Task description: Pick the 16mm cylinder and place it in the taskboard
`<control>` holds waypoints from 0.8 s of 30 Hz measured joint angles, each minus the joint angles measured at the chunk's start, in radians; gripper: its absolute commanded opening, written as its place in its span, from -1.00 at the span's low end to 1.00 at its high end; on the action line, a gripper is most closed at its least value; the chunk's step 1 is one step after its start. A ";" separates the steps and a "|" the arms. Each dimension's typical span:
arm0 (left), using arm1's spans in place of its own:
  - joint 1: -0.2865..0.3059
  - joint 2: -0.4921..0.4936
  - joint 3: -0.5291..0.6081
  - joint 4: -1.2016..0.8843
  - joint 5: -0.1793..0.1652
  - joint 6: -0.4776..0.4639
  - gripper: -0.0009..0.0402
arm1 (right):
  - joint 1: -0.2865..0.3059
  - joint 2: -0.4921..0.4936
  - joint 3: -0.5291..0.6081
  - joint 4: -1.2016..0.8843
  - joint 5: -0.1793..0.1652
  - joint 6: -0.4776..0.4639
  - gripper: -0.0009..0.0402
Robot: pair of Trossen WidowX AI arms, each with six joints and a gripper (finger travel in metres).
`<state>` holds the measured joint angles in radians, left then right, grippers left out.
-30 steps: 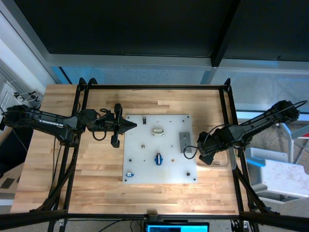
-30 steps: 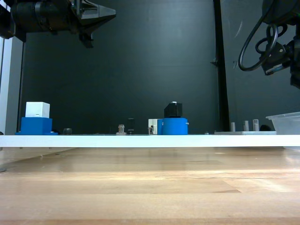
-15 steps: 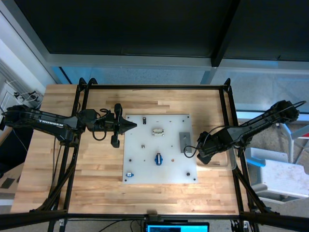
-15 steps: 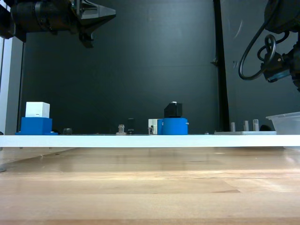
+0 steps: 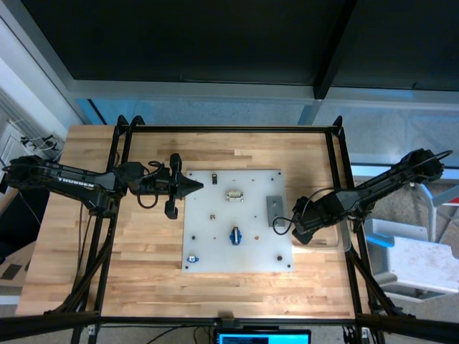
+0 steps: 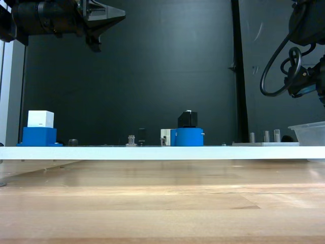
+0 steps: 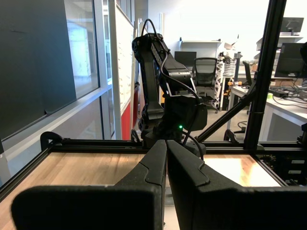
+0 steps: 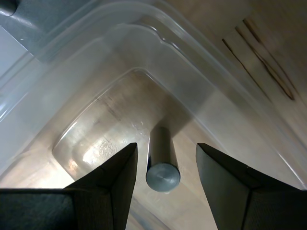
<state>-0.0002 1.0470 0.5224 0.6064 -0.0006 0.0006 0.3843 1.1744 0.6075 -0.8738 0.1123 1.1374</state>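
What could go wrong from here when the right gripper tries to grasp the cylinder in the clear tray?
1. The open right gripper straddles the cylinder near a corner of the tray; a finger might catch the wall or shove the tray.
2. The cylinder lies on its side and could roll as the fingers close.
The left gripper, shut, hovers beside the taskboard, out of the way.

The right gripper hangs over the clear tray, its fingers apart, one on each side of the cylinder. There is a little room on both sides of the cylinder. The tray wall curves close around its far end. On the taskboard, the grey block with its pegs, the blue fitting and the connector stick up. Above them is open room. The left gripper, fingers together, hangs high over the taskboard's left edge.
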 measured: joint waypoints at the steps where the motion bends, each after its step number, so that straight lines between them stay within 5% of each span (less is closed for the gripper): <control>1: 0.000 0.000 0.000 0.000 0.000 0.000 -0.96 | 0.000 0.000 -0.002 -0.001 0.000 0.000 -0.17; 24: 0.000 0.000 0.000 0.000 0.000 0.000 -0.96 | -0.001 0.000 -0.004 0.020 0.000 -0.018 -0.74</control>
<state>-0.0002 1.0470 0.5228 0.6064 -0.0006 0.0006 0.3836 1.1744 0.6037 -0.8539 0.1127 1.1191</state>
